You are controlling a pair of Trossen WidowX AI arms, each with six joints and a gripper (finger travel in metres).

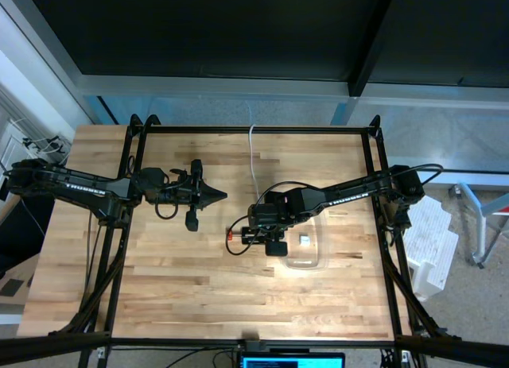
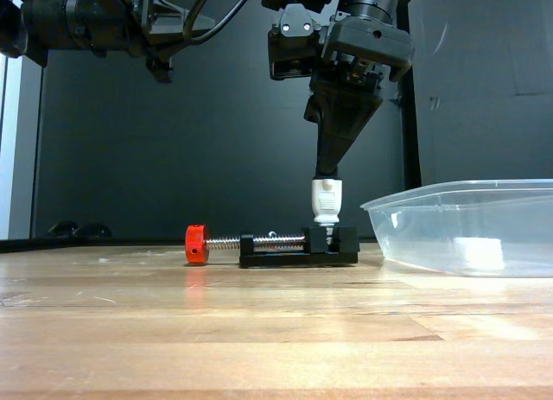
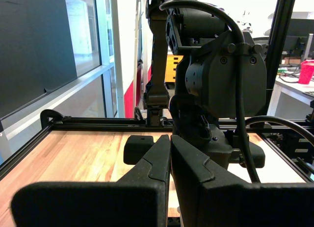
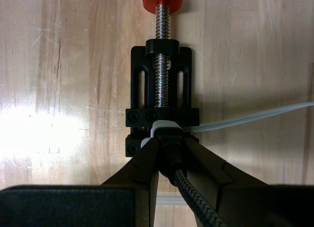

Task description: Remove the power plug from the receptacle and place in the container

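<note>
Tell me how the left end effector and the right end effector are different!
The left end effector is shut on nothing; the right end effector is shut on the power plug. Left points sideways over the table; right points down at the clamp block. Both are black.

A wooden table (image 1: 199, 288) fills mid-frame inside a black frame (image 1: 318, 129), a white cube (image 1: 305, 239) right of centre, a lit screen (image 1: 292, 360) at bottom edge, white papers (image 1: 429, 241) at right.

White TROSSEN lettering along the left arm (image 1: 79, 189) — similar white lettering on the right arm (image 1: 351, 195), unreadable
</note>
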